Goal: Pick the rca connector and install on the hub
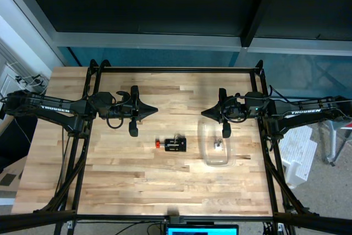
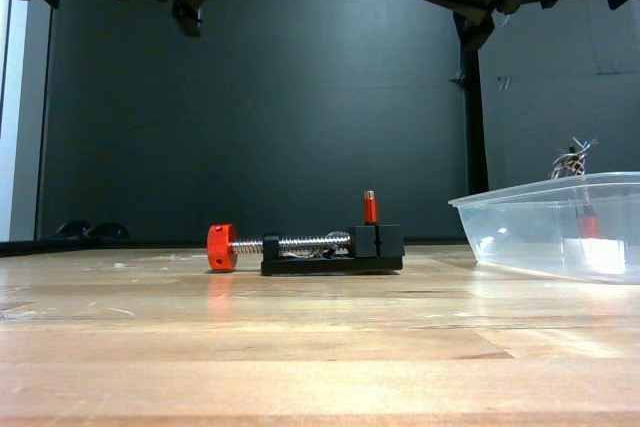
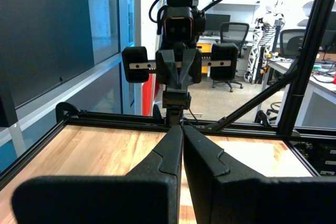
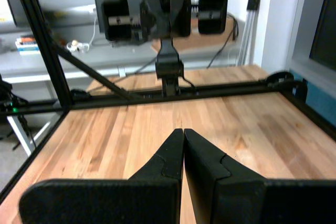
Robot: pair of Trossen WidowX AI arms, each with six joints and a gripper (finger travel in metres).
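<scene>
The hub [image 1: 175, 145] is a small black block lying mid-table, with a red-orange tip [image 1: 157, 143] pointing left; the low view shows the hub [image 2: 330, 248] with a small red post on top. The rca connector [image 1: 218, 145] is a tiny dark speck inside the clear tray. My left gripper [image 1: 156, 110] hovers high, up-left of the hub, with its fingers [image 3: 173, 145] shut and empty. My right gripper [image 1: 203, 113] hangs above the tray's far end, and its fingers [image 4: 172, 150] are pressed together with nothing between them.
The clear plastic tray [image 1: 209, 158] sits right of the hub, and its wall [image 2: 540, 227] stands taller than the hub. A black frame [image 1: 176, 70] runs around the table. A laptop screen [image 1: 201, 229] sits at the near edge. Both arms point inward at each other.
</scene>
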